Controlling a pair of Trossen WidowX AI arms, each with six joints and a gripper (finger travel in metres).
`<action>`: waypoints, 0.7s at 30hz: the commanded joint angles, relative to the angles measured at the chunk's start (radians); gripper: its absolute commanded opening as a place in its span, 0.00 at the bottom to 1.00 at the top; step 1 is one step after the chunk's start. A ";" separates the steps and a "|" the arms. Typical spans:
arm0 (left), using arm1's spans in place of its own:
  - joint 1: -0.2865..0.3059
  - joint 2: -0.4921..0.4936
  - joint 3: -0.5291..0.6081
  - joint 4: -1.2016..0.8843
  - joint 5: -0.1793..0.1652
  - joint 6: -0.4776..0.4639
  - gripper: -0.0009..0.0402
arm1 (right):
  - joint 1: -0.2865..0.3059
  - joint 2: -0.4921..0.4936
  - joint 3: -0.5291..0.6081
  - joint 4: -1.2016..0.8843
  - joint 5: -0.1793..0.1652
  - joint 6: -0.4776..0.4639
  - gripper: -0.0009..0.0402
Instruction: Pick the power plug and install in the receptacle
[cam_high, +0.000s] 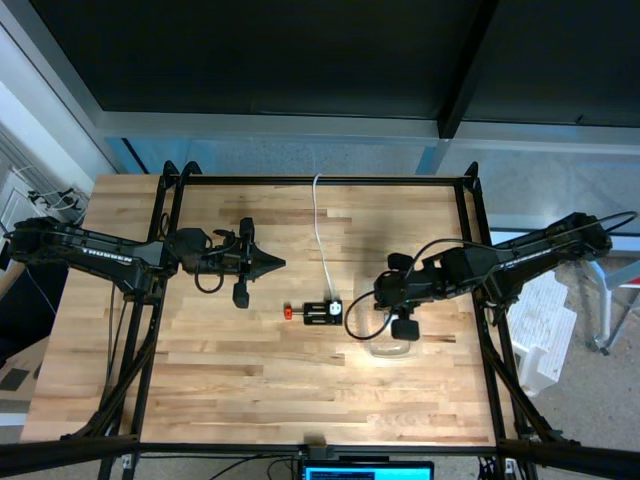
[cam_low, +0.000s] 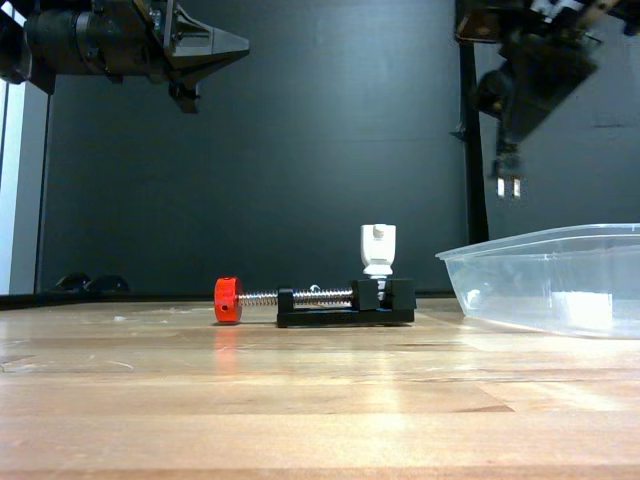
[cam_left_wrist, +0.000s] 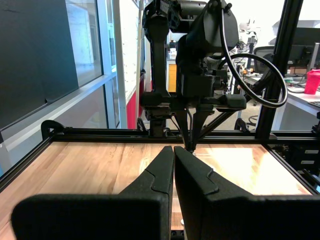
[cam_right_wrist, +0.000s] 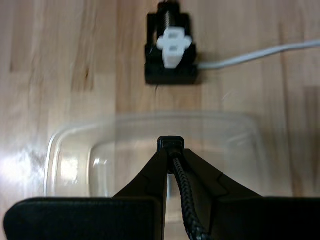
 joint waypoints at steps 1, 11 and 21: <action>0.000 0.000 0.000 0.000 0.000 0.000 0.02 | -0.013 0.050 0.047 -0.004 0.013 0.000 0.02; 0.000 0.000 0.000 0.000 0.000 0.000 0.02 | -0.025 0.215 0.189 -0.003 0.013 -0.038 0.02; 0.000 0.000 0.000 0.000 0.000 0.000 0.02 | -0.045 0.311 0.291 -0.003 0.015 -0.078 0.02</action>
